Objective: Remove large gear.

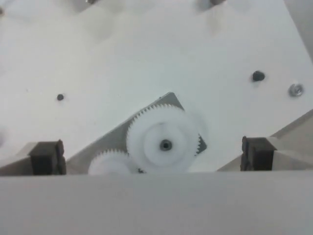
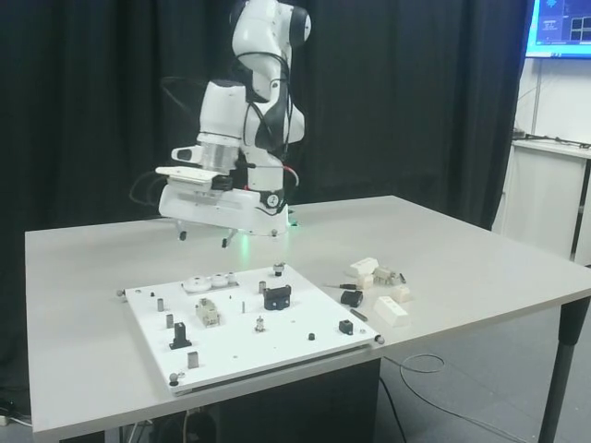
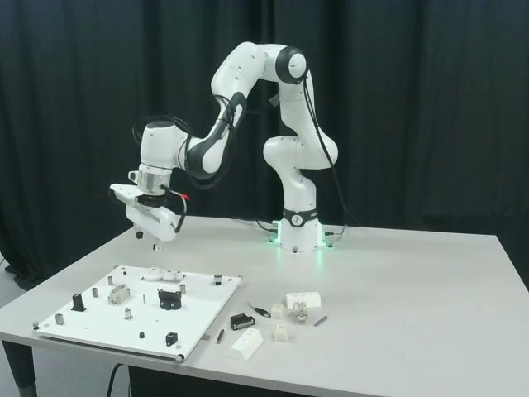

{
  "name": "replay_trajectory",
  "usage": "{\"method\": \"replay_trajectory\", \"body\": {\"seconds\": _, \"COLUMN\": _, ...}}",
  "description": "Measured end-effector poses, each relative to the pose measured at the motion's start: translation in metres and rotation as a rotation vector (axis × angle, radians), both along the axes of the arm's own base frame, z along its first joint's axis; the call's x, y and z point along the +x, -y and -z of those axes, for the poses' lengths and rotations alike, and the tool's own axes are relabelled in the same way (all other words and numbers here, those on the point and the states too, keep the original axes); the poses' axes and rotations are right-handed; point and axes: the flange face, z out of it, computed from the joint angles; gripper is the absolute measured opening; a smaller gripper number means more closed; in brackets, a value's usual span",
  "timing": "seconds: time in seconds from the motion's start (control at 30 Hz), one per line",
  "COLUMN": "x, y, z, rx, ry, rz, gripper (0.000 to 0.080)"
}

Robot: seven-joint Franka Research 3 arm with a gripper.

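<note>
Wrist view: one large gear (image 1: 164,140), one small gear (image 1: 111,163), meshed.

A black pleated curtain (image 3: 413,99) fills the backdrop in both room views. The flat grey table (image 3: 413,281) spans the lower frame. At the first room view's right edge stands a white cabinet (image 2: 545,198), with a lit screen (image 2: 561,28) in the upper right corner.
</note>
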Motion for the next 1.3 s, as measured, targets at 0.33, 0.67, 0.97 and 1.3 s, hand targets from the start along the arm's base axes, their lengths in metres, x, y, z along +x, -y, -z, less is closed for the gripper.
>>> {"method": "replay_trajectory", "body": {"seconds": 0.33, "x": -0.012, "y": 0.013, "z": 0.008, "rx": 0.060, "ry": 0.058, "rz": 0.139, "gripper": 0.0800}}
{"method": "replay_trajectory", "body": {"seconds": 0.67, "x": -0.020, "y": 0.018, "z": 0.026, "rx": 0.096, "ry": 0.039, "rz": 0.223, "gripper": 0.0800}}
{"method": "replay_trajectory", "body": {"seconds": 0.97, "x": -0.026, "y": 0.023, "z": 0.040, "rx": 0.104, "ry": 0.005, "rz": 0.244, "gripper": 0.0800}}
{"method": "replay_trajectory", "body": {"seconds": 1.3, "x": -0.026, "y": 0.023, "z": 0.045, "rx": 0.107, "ry": -0.008, "rz": 0.202, "gripper": 0.0800}}
